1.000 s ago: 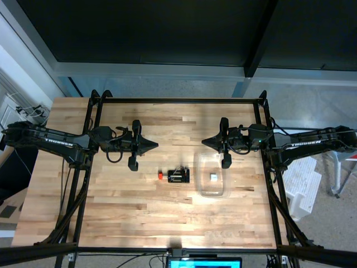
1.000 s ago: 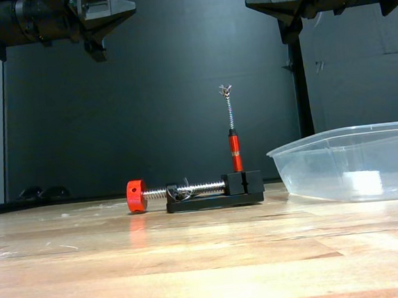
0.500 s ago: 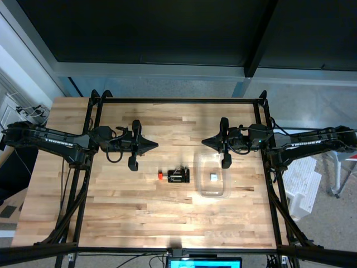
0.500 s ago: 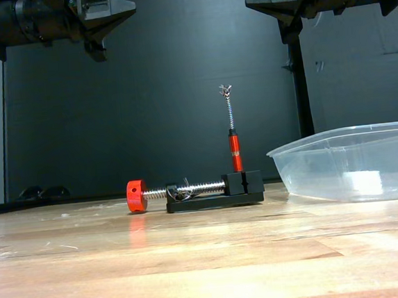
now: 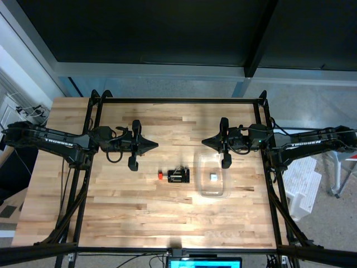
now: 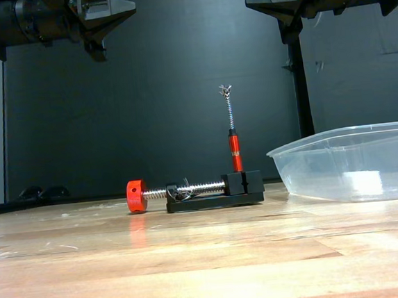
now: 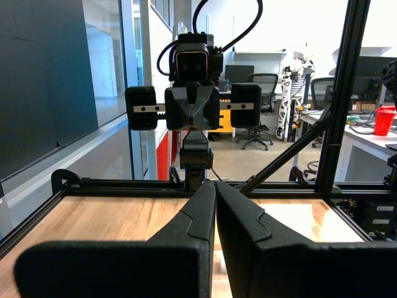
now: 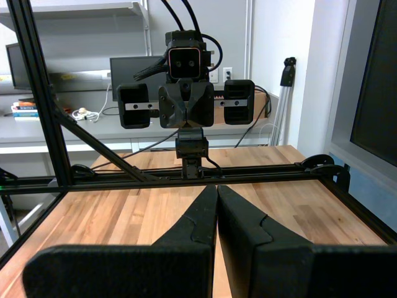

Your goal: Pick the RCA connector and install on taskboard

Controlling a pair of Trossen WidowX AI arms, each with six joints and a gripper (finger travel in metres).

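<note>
Left gripper (image 5: 155,145): I see it held high above the table (image 5: 139,212), pointing inward toward the right arm. In its own wrist view the fingers (image 7: 201,211) are pressed together with nothing between them.
Right gripper (image 5: 203,141): I see it at the same height, pointing inward so that its tip faces the left gripper's, well apart. Its fingers (image 8: 205,214) are also closed together and hold nothing.
RCA connector (image 5: 213,177): a tiny silvery-white piece that lies well below the right gripper, toward the near edge from its tip and a little back toward that arm's side. It touches neither gripper.
Clear tray (image 5: 213,195): it holds the RCA connector on its floor. Its far end lies under the right gripper's body, and the rest runs toward the near edge.
Taskboard (image 5: 179,176): a small black block on the table, low and between the two gripper tips, toward the near edge from both. It sits just beside the tray, on the side facing the left gripper.
Red piece (image 6: 136,195): it sits on the end of the taskboard turned toward the left gripper, joined to the block by a silvery threaded rod.
Upright spring post (image 6: 233,135): it has a red lower part and rises from the taskboard's tray-side end. Its top ends far beneath both grippers.
</note>
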